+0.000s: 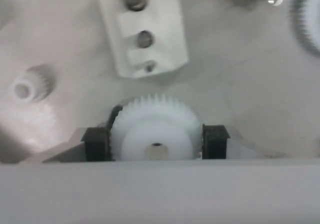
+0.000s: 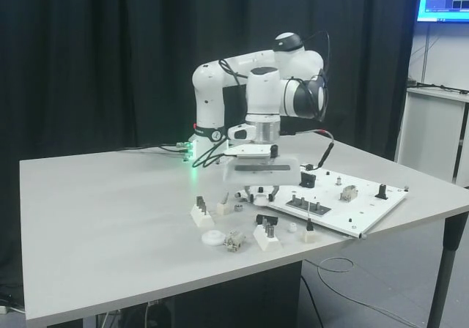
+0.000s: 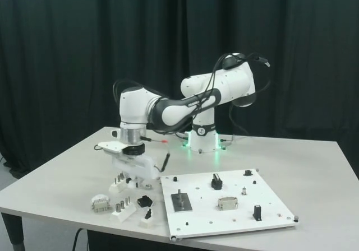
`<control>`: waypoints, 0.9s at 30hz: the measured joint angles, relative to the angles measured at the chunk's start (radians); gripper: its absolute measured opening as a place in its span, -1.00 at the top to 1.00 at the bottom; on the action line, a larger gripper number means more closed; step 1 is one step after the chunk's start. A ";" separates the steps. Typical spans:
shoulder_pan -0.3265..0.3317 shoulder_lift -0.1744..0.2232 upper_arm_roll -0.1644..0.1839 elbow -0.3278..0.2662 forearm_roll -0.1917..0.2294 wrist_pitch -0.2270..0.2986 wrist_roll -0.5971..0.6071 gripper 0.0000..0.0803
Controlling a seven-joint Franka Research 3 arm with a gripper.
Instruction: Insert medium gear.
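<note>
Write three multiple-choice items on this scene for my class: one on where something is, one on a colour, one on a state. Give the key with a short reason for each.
1. Where is the white toothed plastic gear?
A. between the gripper's black fingertips
B. on the white square board
C. on the floor

2. What colour is the light at the arm's base?
A. white
B. green
C. black

3. What is the state of the gripper?
A. open and empty
B. shut on the gear
C. out of view

Key: 1 A, the wrist view shows a fingertip at each side of the gear; 2 B, both room views show a green glow there; 3 B, the black fingertips press on the gear's rim.
</note>
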 joint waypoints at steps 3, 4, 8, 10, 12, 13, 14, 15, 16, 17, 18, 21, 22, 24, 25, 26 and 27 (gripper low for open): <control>0.017 -0.001 -0.004 0.001 -0.002 -0.005 -0.015 0.01; 0.022 -0.002 -0.004 0.001 -0.002 -0.006 -0.020 0.01; 0.044 -0.006 -0.005 0.001 -0.002 -0.012 -0.032 0.01; 0.055 -0.008 -0.005 0.001 -0.002 -0.015 -0.033 0.01; 0.066 -0.010 -0.005 0.001 -0.002 -0.019 -0.033 0.01; 0.072 -0.010 -0.005 0.001 -0.002 -0.021 -0.033 0.01; 0.077 -0.010 -0.005 0.001 -0.002 -0.022 -0.033 0.01; 0.083 -0.010 -0.005 0.001 -0.002 -0.024 -0.033 0.01; 0.089 -0.010 -0.005 0.001 -0.002 -0.025 -0.033 0.01; 0.095 -0.010 -0.005 0.001 -0.002 -0.027 -0.033 0.01; 0.101 -0.010 -0.005 0.001 -0.002 -0.028 -0.034 0.01; 0.119 -0.010 -0.005 0.001 -0.002 -0.033 -0.041 0.01; 0.124 -0.010 -0.005 0.001 -0.002 -0.035 -0.042 0.02; 0.136 -0.010 -0.004 0.000 -0.003 -0.037 -0.044 0.02; 0.142 -0.010 -0.004 -0.001 -0.003 -0.037 -0.044 0.02; 0.147 -0.010 -0.004 -0.002 -0.005 -0.038 -0.044 0.02; 0.153 -0.010 -0.004 -0.003 -0.007 -0.038 -0.044 0.02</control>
